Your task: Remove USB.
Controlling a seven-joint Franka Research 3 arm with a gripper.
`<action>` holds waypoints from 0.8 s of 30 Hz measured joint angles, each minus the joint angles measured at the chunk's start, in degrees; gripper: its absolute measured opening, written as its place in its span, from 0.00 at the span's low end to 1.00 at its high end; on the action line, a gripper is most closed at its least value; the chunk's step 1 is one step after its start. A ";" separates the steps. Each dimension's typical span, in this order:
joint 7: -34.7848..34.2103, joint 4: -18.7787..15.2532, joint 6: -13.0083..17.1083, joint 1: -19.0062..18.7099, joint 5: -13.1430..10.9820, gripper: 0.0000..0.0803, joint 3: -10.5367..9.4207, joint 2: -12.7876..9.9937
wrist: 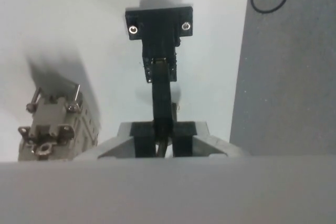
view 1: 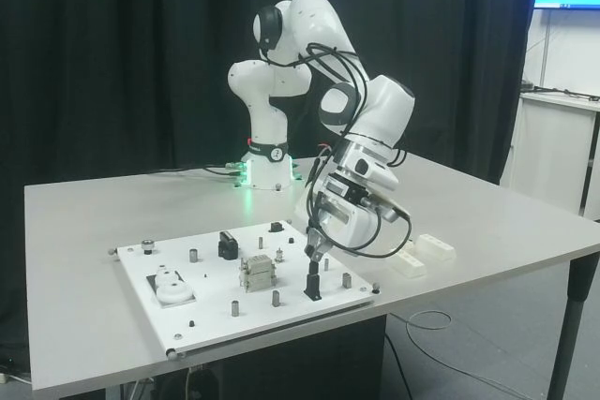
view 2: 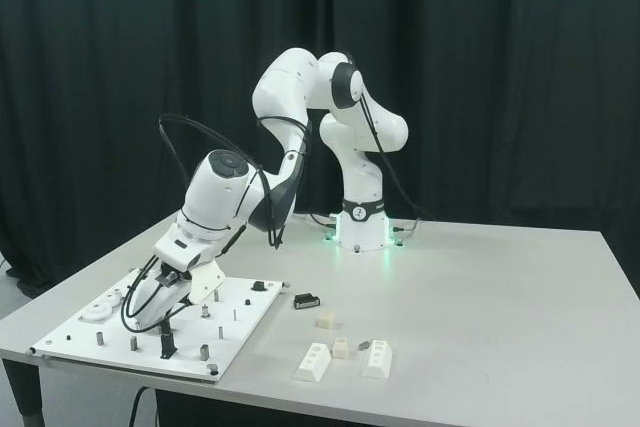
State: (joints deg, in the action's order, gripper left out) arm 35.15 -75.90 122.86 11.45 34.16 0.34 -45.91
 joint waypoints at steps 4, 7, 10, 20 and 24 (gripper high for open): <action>-0.43 0.08 -0.30 -0.07 0.00 0.08 0.06 0.00; -1.26 0.15 -0.56 -0.14 0.01 0.08 0.09 -0.01; -1.78 0.21 -0.76 -0.23 0.04 0.08 0.15 -0.02; -1.91 2.70 -3.68 -1.02 1.08 0.08 0.37 0.01; -1.62 4.30 -5.35 -1.63 2.60 0.07 0.33 0.01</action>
State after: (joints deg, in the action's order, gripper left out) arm 33.53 -71.60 117.51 9.82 36.76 0.67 -45.90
